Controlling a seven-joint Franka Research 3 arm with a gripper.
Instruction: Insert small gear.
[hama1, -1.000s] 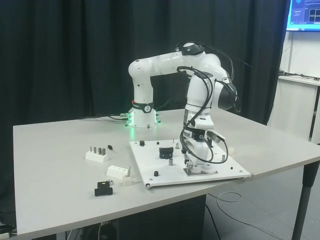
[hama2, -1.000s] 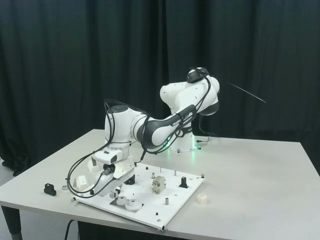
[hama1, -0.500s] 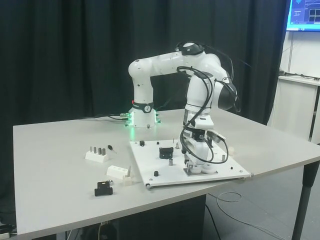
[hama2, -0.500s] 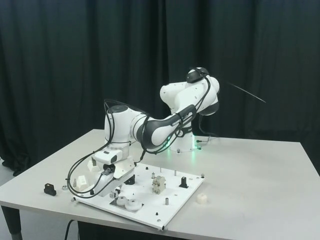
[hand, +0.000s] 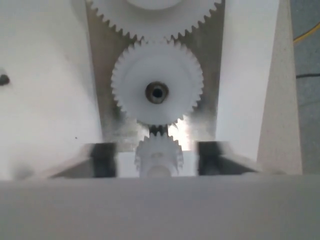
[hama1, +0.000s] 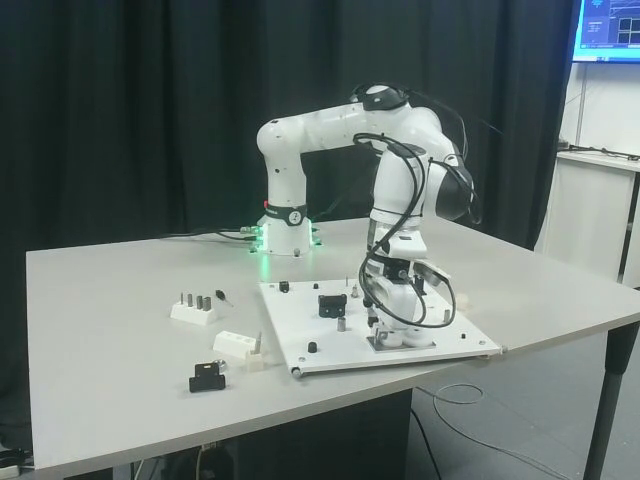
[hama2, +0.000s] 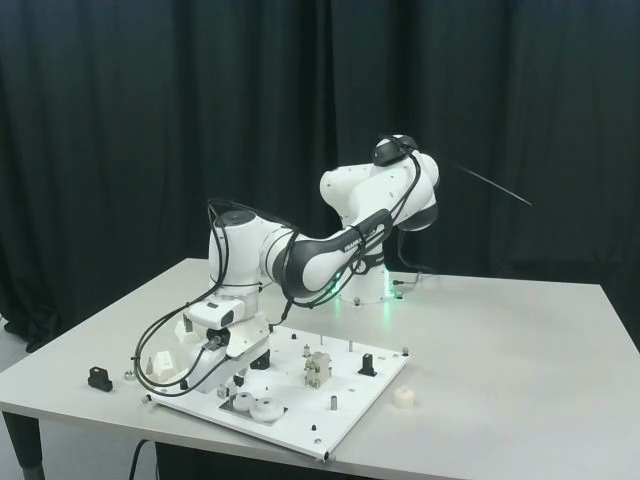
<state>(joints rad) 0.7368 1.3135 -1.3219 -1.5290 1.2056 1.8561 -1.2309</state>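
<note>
While meshing the middle gear, the small gear sits between the open fingers — seated.

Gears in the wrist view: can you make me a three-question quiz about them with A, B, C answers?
1. Where is the small gear?
A. between the gripper's fingers
B. on the grey table
C. by the arm's base

2. How many white gears show?
A. one
B. three
C. five

3. How are the fingers?
A. squeezing the gear
B. open
C. hidden

Answers: A, it sits between the fingers, its teeth at the middle gear. B, small gear, middle gear and big gear. B, a gap shows on each side of the small gear.
</note>
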